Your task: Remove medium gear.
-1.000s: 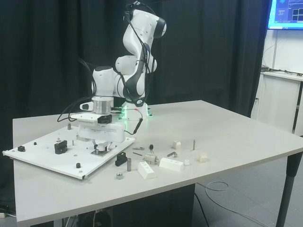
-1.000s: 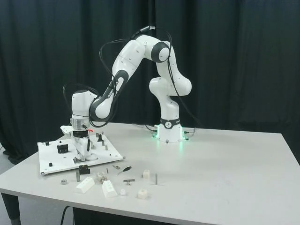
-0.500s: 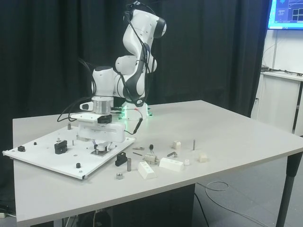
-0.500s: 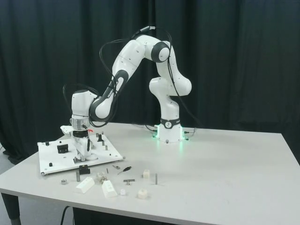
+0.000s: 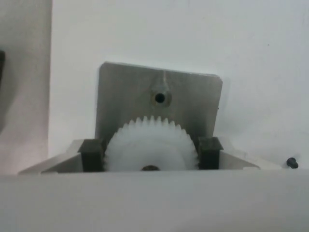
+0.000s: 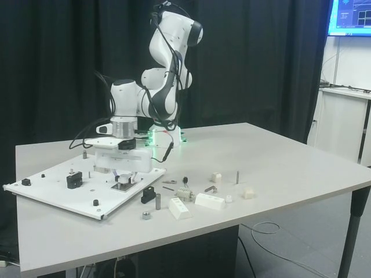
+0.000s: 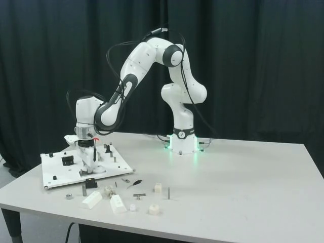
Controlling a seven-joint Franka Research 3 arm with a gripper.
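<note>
Over on the white board (image 6: 52, 188) at my end of the grey table (image 6: 278, 156), the gripper (image 6: 122, 175) is right down above the small grey metal plate (image 5: 159, 104). From the wrist view I can see the medium gear (image 5: 150, 147), white and toothed, sitting between the two black fingertips (image 5: 91, 154), one pad pressed on each side of it. So I'd call it clamped on the gear. The gear's dark centre hole is just visible at the lower edge of what I can see, and the rest of it is cut off by the gripper body. Behind the gear, the metal plate has one small hole with a screw or bushing in it. I can't tell from any view whether the gear is resting on the plate or is just clear of it.

From the second room view, the arm (image 7: 152, 55) arches over from its base (image 7: 183, 144) with the green light and points the wrist straight down at the board. A black block (image 6: 73, 182) sits on the board well apart from the gripper. Off the board, near its front edge, there's a scatter of loose parts on the table: two white blocks (image 6: 194, 205), a black bracket (image 6: 148, 195), a nut (image 6: 146, 215), an upright pin (image 6: 237, 176).
</note>
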